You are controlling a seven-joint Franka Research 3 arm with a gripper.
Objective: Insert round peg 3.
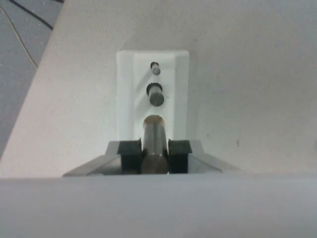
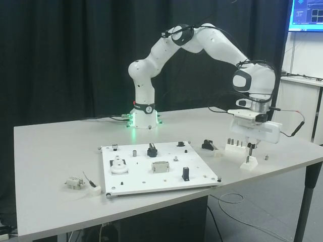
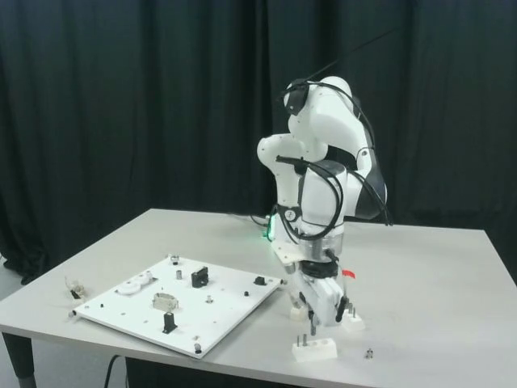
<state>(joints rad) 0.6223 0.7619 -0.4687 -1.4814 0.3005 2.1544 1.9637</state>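
Note:
My gripper [image 1: 154,151] is shut on a thick grey metal round peg [image 1: 154,139], held upright between the black pads [image 1: 130,151]. The peg's lower end stands at the nearest hole of a white peg holder [image 1: 126,94]; I cannot tell whether it is seated or just above. Two thinner pegs, a medium one [image 1: 156,95] and a small one [image 1: 155,68], stand in the same holder. In the room views the gripper [image 2: 249,147] [image 3: 313,322] hangs over this holder [image 2: 248,165] [image 3: 315,349] near the table's front right edge. The white assembly board [image 2: 156,171] [image 3: 178,311] lies apart, toward the table's middle.
A second white holder [image 2: 234,147] [image 3: 353,322] with pegs stands just beside the gripper. A black part [image 2: 207,145] lies near it. A small loose piece [image 2: 266,158] [image 3: 370,353] sits by the table edge. Small parts [image 2: 74,182] lie left of the board.

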